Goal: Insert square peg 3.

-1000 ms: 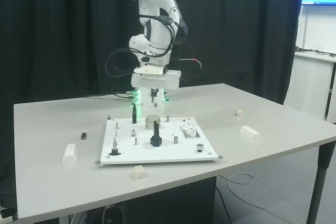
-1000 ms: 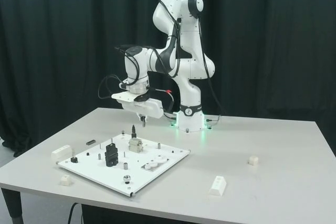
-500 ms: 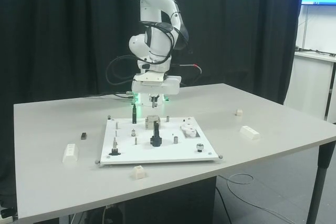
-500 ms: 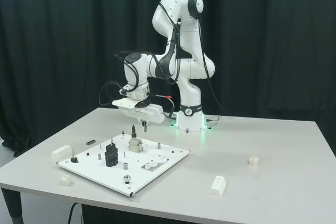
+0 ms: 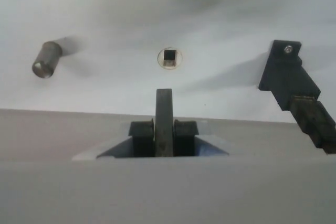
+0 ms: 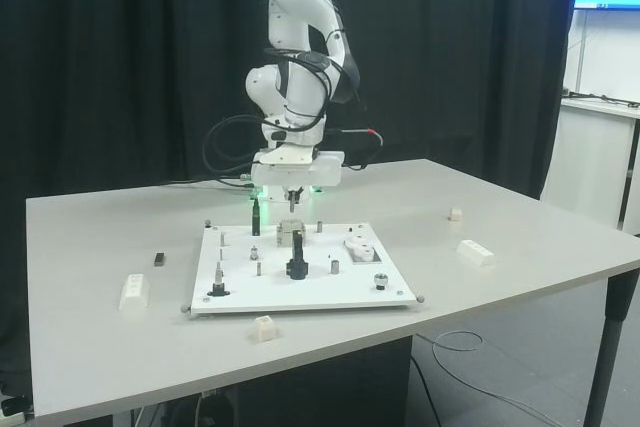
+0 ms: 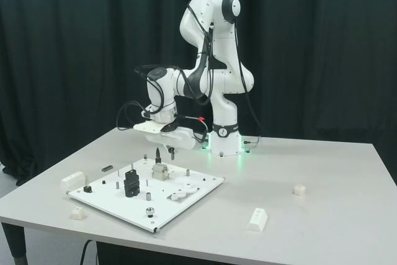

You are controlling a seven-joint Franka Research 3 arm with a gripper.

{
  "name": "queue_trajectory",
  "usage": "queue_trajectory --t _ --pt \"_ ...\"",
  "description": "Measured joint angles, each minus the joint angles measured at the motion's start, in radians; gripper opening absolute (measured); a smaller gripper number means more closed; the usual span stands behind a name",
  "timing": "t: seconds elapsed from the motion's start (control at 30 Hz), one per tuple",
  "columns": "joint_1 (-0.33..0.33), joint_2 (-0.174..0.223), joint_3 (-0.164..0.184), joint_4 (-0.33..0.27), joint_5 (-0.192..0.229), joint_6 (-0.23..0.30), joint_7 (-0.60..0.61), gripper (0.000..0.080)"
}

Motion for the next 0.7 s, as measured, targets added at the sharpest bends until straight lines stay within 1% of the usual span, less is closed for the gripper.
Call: queue_trajectory --t 0.3,0.7 --pt "0.0 0.02 -0.001 -0.001 0.002 0.01 -0.003 0.0076" --pt "-0.002 0.057 -0.013 -0.001 0.002 0.042 -0.022 0.0076"
